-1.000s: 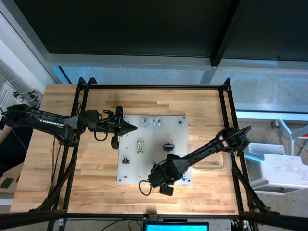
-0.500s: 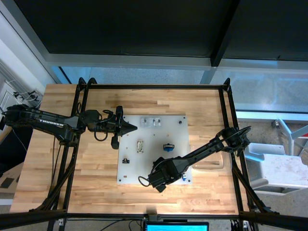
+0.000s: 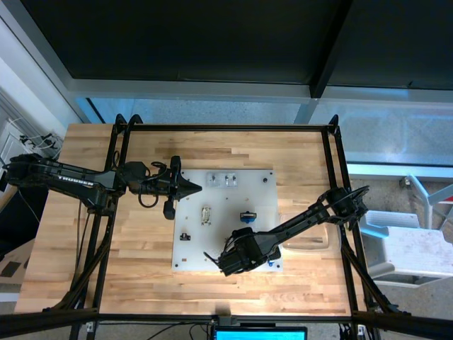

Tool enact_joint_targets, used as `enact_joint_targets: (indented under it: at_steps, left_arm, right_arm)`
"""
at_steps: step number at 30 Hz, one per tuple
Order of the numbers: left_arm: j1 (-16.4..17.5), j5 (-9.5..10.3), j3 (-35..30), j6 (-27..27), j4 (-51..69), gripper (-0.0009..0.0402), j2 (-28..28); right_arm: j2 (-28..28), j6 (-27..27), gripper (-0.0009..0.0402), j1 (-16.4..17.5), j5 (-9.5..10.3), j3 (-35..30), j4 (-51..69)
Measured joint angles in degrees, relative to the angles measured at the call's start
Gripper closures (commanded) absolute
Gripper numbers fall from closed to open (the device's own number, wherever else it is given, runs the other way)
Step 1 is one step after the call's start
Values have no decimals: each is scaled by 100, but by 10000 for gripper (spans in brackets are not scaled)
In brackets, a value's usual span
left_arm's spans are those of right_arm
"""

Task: Pick the M12 fastener and fasten on the M12 threads

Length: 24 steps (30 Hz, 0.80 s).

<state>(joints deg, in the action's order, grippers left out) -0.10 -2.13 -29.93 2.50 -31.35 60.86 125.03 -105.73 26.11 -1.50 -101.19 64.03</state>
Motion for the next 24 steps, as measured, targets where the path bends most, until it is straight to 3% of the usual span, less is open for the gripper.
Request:
enact_joint_targets:
  at_steps: [8, 19, 24]
  left_arm:
    - [0, 0, 0, 0, 0, 393, 0]
    - [0, 0, -2, 0, 0, 393, 0]
    - [0, 0, -2, 0, 0, 393, 0]
  right_arm:
    - [0, -1941, 364, 2, 4, 0, -50]
    - [0, -3976, 364, 2, 17, 0, -57]
    - [0, -5211, 364, 4, 20, -2, -52]
